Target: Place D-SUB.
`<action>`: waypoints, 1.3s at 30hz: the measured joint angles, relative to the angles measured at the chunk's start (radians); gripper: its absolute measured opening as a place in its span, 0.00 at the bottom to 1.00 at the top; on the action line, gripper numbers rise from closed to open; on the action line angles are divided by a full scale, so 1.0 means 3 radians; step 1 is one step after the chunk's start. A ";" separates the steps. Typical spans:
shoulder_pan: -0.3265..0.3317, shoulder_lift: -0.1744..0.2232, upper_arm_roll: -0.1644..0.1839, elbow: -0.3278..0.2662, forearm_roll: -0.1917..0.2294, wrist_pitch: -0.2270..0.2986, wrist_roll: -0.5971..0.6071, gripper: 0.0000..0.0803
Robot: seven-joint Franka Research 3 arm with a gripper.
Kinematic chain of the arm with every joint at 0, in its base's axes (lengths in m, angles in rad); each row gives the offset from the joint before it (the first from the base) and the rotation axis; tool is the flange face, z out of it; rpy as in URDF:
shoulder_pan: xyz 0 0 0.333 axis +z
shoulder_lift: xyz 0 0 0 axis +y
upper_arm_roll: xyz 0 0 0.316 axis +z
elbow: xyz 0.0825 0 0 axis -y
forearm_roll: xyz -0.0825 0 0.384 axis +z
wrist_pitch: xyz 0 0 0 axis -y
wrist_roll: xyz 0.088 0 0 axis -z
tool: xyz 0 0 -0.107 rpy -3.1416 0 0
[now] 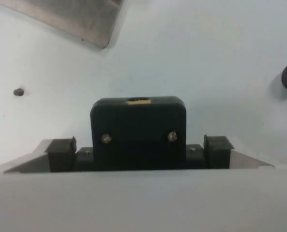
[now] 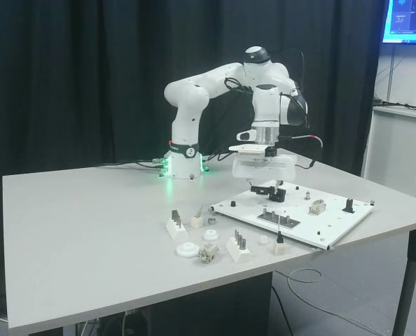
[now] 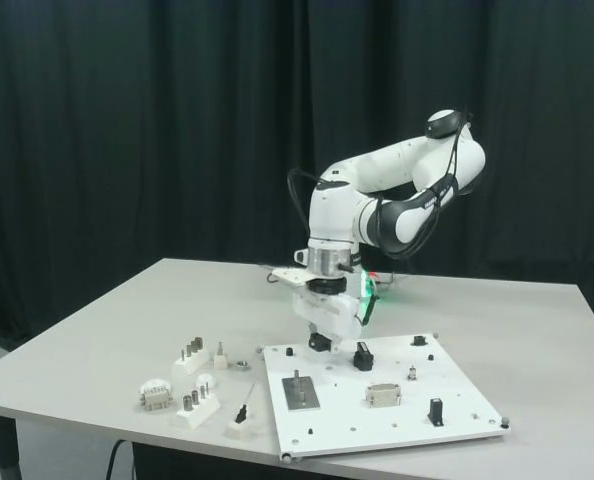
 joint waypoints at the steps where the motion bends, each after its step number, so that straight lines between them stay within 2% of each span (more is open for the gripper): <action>1: 0.0001 0.0000 -0.0006 0.0000 -0.0002 -0.0002 0.0000 0.71; 24: 0.0003 0.0002 -0.0064 -0.0004 -0.0028 0.0002 0.0002 0.71; 32: -0.0061 0.0012 -0.0065 -0.0007 -0.0083 0.0194 -0.0017 0.71; 39: -0.0221 0.0012 -0.0054 0.0011 -0.0083 0.0355 -0.0219 0.71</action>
